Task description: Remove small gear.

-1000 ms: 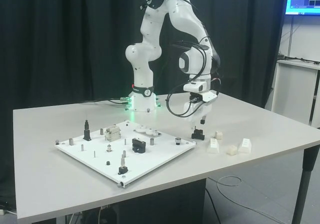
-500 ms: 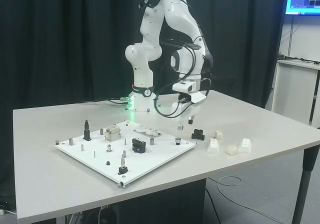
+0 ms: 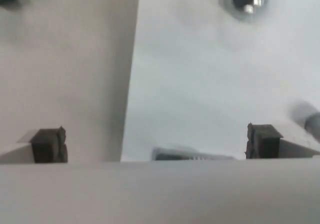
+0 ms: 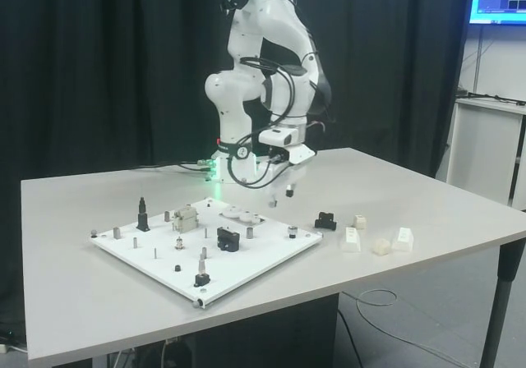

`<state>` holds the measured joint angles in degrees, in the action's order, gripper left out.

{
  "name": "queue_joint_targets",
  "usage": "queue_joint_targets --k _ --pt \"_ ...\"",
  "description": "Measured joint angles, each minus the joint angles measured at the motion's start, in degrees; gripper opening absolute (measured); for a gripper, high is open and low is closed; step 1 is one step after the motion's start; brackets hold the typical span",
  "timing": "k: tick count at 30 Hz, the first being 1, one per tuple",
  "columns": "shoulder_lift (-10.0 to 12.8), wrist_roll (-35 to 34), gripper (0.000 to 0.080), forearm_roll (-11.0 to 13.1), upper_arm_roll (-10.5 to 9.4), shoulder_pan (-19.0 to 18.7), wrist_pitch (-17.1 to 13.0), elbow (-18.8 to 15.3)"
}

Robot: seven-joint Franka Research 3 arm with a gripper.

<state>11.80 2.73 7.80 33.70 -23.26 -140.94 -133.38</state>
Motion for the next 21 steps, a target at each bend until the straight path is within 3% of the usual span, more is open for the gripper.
queue_joint_targets --k 8,21 --pt "-0.65 3.16 0.0800 -0.01 1.19 1.19 -0.69 -1.92" --pt "0.02 3.76 0.0800 0.22 1.35 2.90 -5.09 -3.69"
